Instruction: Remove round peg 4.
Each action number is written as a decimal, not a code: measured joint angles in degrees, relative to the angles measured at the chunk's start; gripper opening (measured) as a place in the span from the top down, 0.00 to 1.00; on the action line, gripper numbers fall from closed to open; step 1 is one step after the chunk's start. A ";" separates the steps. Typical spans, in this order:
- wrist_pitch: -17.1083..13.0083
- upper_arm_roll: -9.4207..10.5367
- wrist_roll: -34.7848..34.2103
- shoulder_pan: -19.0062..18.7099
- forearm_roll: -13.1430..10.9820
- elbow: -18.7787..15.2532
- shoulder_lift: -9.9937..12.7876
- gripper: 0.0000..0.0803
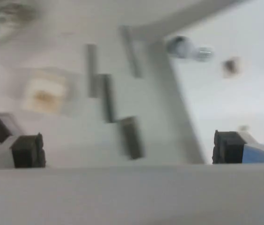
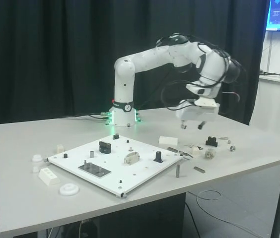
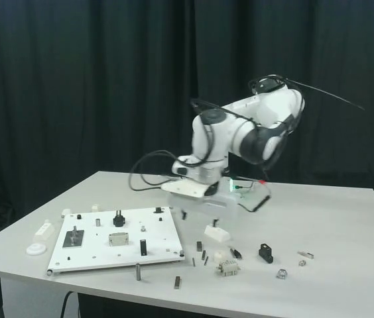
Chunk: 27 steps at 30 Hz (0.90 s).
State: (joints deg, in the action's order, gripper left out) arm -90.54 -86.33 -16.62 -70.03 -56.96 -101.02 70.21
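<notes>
My fingers (image 1: pixel 127 150) stand wide open with nothing between the pads (image 1: pixel 28 151) and nothing touched, hanging in the air well above the grey worktop (image 2: pixel 26 139). Below and ahead of them I see several short loose pegs (image 1: pixel 131 137) lying just off the edge of the white board (image 2: pixel 117 163), but I cannot tell which is round peg 4, or whether it still stands in the board. My worry is closing on the wrong peg, or nudging these close-lying pieces so they roll when the fingers drop.
</notes>
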 joint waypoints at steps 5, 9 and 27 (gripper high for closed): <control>0.00 -1.39 6.71 2.87 0.28 -2.18 0.76 0.00; 0.01 -2.44 12.31 5.11 0.28 -4.19 1.53 0.00; -2.24 -3.18 33.36 16.43 -1.95 -10.76 4.09 0.00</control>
State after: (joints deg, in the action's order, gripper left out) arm -92.78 -89.51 16.74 -53.59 -58.91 -111.78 74.30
